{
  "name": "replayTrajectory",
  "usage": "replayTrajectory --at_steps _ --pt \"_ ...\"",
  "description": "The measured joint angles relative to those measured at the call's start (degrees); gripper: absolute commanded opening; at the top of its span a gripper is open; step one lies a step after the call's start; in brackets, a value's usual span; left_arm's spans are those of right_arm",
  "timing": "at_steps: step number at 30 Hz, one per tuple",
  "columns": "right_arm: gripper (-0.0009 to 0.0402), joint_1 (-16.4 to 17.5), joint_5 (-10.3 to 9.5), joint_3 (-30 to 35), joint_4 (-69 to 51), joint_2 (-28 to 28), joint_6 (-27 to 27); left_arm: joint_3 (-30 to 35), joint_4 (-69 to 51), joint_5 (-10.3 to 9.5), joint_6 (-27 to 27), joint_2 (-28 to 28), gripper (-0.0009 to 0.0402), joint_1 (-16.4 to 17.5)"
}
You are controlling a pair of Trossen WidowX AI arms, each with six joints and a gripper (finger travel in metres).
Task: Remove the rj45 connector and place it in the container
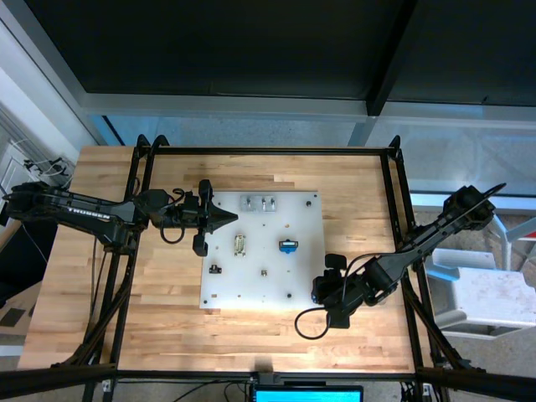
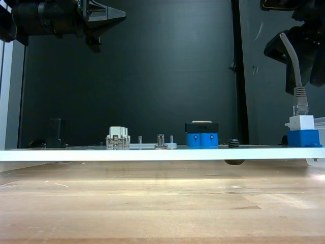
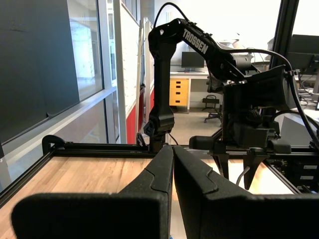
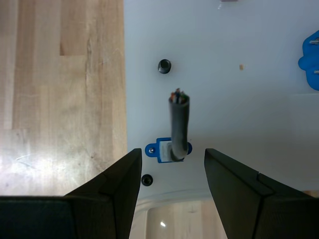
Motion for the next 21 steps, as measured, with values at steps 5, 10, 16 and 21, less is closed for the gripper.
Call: replayTrajectory --at_steps 5,10,16,21 --pt "0.0174 -0.11 1.03 -0.28 0.11 0.13 -0.17 0.02 0.02 0.02 0.00 0.00 0.0000 0.00" --pt "0.0174 -0.22 1.07 -0.46 0.22 0.15 -0.20 0.00 0.02 0.00 0.02 0.00 0.0000 0.00" --pt "0.0174 -0.63 1.20 -0.57 0.96 1.16 -0.68 0.00 0.02 0.00 0.02 0.00 0.0000 0.00" --pt "0.0174 -1.07 1.16 -0.94 1.01 1.36 -1.38 0.02 0.02 0.02 0.00 0.00 0.0000 0.00"
